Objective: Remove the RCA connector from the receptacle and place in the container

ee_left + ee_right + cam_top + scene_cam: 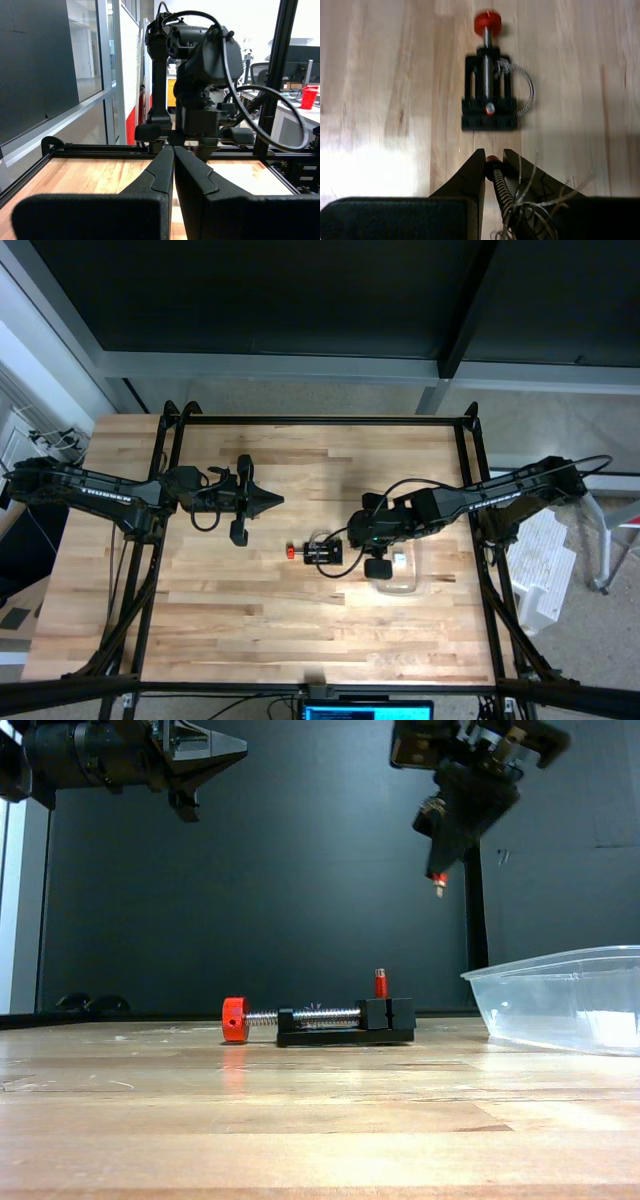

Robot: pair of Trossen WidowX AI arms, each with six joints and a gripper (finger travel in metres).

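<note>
The left gripper hangs above the table at 10 o'clock of the receptacle, fingers pressed together. In the low view the right gripper is raised at 1 o'clock of that block, pointing down and pinching the RCA connector — clear of the receptacle. The container lies at 3 o'clock, a small pale cube within its outline.
</note>
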